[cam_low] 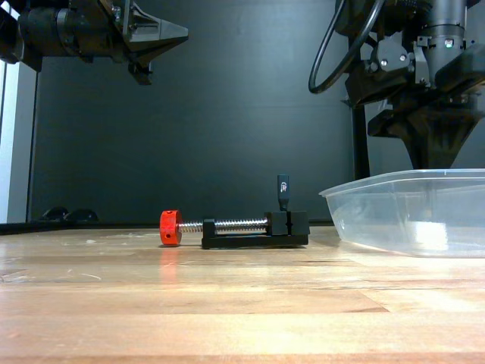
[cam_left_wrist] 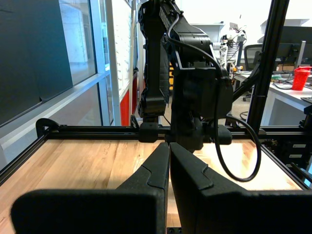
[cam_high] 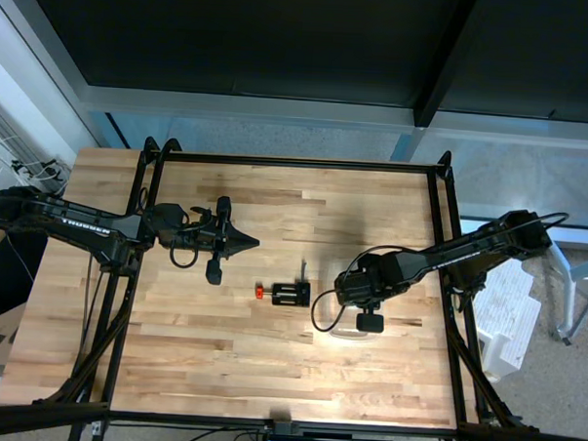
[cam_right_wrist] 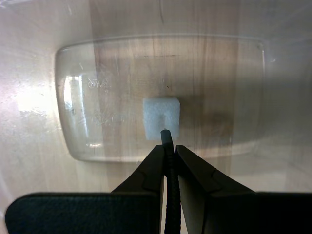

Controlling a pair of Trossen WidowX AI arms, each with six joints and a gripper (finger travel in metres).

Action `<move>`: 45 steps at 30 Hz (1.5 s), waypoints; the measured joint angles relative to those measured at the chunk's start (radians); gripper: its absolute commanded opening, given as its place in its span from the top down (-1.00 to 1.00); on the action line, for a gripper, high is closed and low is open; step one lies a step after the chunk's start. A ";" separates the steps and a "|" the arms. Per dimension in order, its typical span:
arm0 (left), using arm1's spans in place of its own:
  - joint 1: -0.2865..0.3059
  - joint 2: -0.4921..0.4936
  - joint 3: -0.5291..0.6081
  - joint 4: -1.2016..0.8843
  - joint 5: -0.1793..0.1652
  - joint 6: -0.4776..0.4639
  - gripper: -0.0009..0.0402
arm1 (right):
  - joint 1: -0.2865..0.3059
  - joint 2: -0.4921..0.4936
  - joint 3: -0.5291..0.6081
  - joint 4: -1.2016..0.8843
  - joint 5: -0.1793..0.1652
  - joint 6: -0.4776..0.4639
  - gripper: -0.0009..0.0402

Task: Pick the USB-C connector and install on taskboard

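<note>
The taskboard (cam_high: 291, 296) is a small black block with an orange-red knob (cam_high: 260, 292), lying mid-table. In the low view the taskboard (cam_low: 256, 231) has a short black post standing up at its right end. My right gripper (cam_right_wrist: 168, 150) is shut on the USB-C connector (cam_right_wrist: 166, 136), a thin black plug whose ribbed tail runs back between the fingers. Its tip hangs over a whitish foam square (cam_right_wrist: 161, 116) in the clear tray. The right gripper (cam_high: 354, 303) points down into the tray, right of the taskboard. My left gripper (cam_high: 246, 243) hovers shut, high and left of the taskboard.
The clear plastic tray (cam_low: 379, 216) stands just right of the taskboard, its rim about as high as the block's post. A black frame (cam_high: 296, 163) runs around the table. Bare wood lies between the taskboard and the table's near edge.
</note>
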 measured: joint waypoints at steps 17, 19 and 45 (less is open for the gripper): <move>0.000 0.000 0.000 0.000 0.000 0.000 0.96 | -0.003 -0.018 0.198 -0.276 0.052 0.004 0.96; 0.000 0.000 0.000 0.000 0.000 0.000 0.96 | -0.003 -0.018 0.210 -0.292 0.052 0.004 0.96; 0.000 0.000 0.000 0.000 0.000 0.000 0.96 | -0.083 0.220 0.523 -0.360 0.042 -0.008 0.96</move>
